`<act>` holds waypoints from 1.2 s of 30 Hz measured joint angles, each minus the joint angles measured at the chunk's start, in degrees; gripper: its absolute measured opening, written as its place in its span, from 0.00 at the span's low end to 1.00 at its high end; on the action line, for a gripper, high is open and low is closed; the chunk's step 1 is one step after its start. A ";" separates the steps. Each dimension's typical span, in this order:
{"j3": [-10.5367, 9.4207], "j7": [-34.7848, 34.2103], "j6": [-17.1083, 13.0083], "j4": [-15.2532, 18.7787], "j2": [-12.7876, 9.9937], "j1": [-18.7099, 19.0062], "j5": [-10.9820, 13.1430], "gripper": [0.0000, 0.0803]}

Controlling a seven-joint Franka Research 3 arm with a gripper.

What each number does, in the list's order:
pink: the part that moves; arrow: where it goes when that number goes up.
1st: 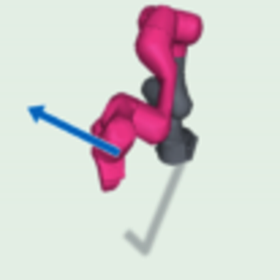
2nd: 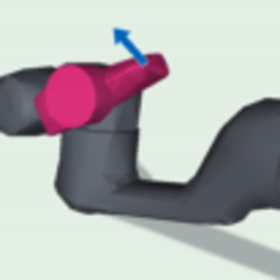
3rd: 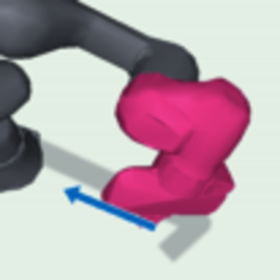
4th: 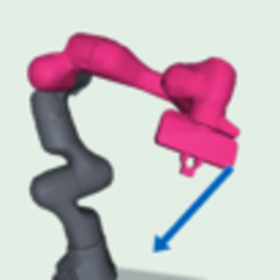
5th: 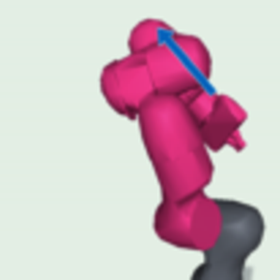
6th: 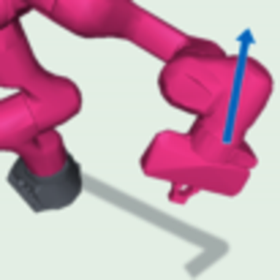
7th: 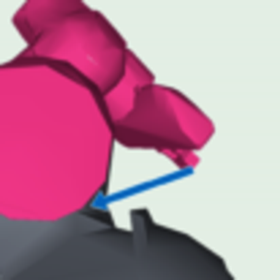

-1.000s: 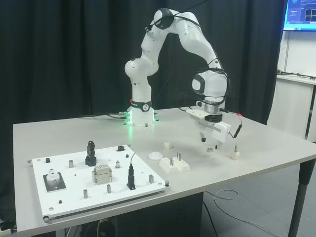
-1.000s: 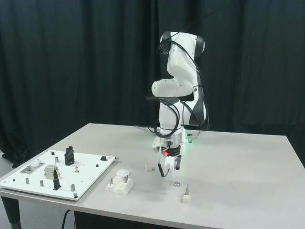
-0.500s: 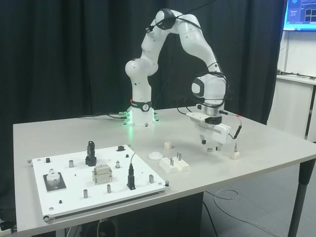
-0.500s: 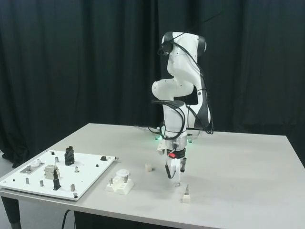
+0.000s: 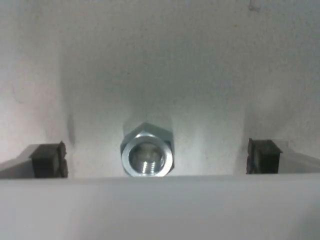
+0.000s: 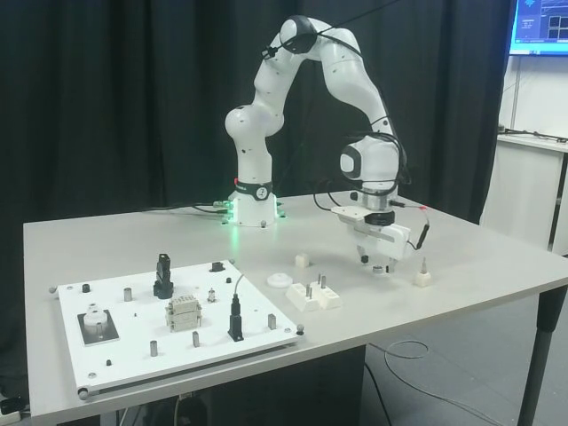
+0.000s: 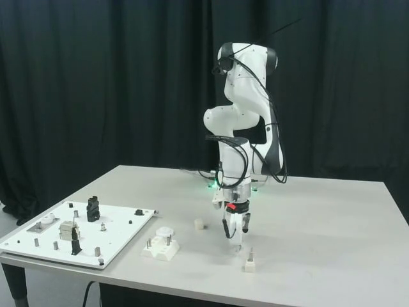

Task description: Pick bolt 4.

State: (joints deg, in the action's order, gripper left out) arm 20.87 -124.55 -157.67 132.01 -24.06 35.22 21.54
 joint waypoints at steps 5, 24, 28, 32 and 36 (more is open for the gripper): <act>0.00 1.08 -0.28 0.31 0.00 -0.05 1.44 1.00; -0.34 2.59 -0.21 0.86 0.00 -0.09 1.53 1.00; -0.43 3.03 -0.19 0.91 0.00 -0.09 1.53 1.00; -0.49 3.22 -0.18 0.95 0.00 -0.09 1.53 1.00; -0.51 3.48 -0.18 0.99 0.00 -0.09 1.53 1.00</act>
State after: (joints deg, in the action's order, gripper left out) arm 20.36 -121.07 -157.85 133.00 -24.06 35.14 23.06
